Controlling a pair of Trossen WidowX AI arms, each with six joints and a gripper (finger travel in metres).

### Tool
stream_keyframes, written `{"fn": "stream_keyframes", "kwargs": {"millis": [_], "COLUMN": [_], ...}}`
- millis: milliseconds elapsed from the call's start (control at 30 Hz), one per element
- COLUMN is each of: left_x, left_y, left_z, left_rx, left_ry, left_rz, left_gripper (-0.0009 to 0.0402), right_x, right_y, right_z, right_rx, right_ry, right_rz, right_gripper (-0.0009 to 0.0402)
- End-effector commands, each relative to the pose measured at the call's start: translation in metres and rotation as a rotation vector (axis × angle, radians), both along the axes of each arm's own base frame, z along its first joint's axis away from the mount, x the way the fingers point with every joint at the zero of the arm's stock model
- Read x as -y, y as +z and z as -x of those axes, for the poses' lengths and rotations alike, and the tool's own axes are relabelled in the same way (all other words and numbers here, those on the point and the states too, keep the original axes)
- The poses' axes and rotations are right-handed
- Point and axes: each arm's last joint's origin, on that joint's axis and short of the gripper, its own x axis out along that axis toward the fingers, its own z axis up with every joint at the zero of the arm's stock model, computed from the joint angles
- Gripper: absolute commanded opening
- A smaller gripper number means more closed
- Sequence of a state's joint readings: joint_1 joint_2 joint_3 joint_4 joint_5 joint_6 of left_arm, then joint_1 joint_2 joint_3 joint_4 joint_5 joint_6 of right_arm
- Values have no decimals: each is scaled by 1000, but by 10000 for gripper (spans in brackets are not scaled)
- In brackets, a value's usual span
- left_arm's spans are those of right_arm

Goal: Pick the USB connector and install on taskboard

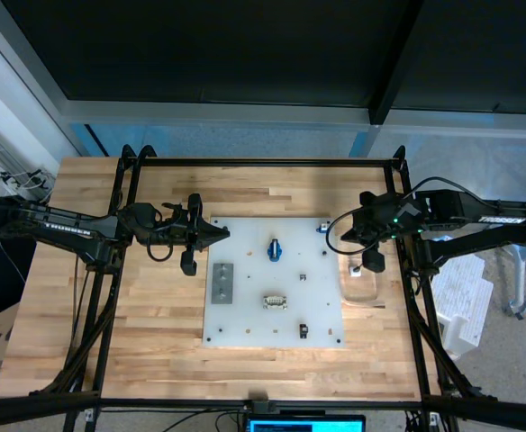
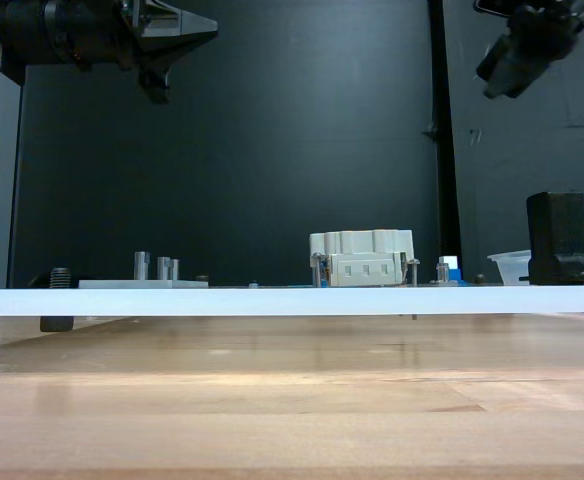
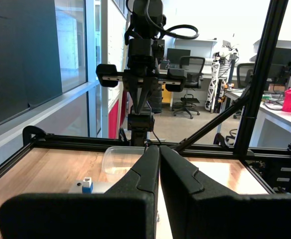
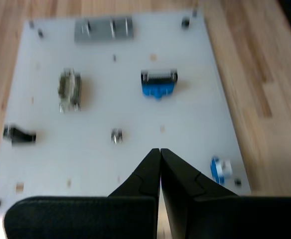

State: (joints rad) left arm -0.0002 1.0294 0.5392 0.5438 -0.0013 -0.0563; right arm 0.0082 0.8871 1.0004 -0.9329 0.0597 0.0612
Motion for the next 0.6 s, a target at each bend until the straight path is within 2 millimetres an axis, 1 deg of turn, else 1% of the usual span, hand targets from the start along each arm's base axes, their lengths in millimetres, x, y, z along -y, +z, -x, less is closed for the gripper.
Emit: {"fn": "stream_keyframes", "kwargs": {"millis": [33,300,433,600], "left_x": [0,0,0,0], "left_y": [0,0,0,0], "left_z": [0,0,0,0], "left_rx": [0,0,0,0], "left_ry": [0,0,0,0], "left_rz": [0,0,0,0], "left_gripper": [0,0,0,0], "right_x": [-2,-4,-8,-12], "right_y": [0,-6,-9,-14], "right_z": [6,20,25,30], "right_rx": [-71,-212,-267,-332], "right_ry": [11,21,41,48], "right_rz": [2,28,55,46], "right_gripper": [0,0,0,0]}}
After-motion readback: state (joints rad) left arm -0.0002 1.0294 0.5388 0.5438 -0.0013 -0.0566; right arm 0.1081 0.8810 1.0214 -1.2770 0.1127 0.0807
